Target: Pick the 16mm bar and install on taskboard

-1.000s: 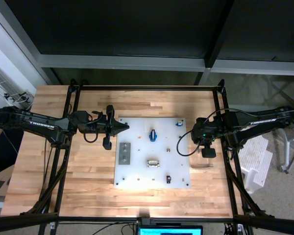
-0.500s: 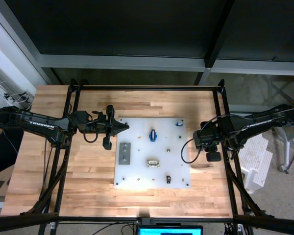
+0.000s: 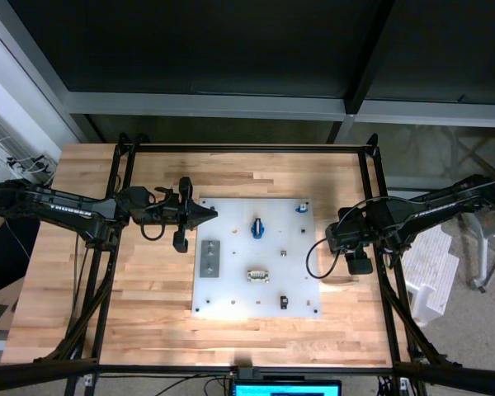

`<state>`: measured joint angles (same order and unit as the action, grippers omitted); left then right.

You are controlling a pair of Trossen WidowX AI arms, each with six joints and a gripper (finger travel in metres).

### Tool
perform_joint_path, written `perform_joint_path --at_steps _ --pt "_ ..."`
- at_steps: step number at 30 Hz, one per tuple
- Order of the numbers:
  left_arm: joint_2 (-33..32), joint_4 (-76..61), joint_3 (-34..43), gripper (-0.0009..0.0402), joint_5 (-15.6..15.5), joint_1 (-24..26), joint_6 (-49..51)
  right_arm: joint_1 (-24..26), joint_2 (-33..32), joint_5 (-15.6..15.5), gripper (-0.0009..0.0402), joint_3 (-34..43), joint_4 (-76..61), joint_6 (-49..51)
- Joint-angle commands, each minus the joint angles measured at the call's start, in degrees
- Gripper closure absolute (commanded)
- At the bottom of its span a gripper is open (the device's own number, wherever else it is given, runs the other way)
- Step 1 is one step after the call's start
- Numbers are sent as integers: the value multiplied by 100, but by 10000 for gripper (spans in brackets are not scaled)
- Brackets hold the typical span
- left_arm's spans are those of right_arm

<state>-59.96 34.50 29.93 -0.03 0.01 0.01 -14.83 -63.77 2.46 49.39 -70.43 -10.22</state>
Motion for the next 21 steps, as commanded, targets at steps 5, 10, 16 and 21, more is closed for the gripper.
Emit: perform_joint_path --at_steps 5,10,16,21 --pt "-2 0 2 393 2 0 0 -138 0 4 158 -195 96 -302" --pt "-2 0 2 393 2 -2 0 -258 0 7 163 -264 136 -295" --pt "-2 0 2 393 0 0 0 -295 0 7 171 -452 341 -304" --pt "-2 0 2 393 2 -2 0 -323 0 4 179 -662 647 -417"
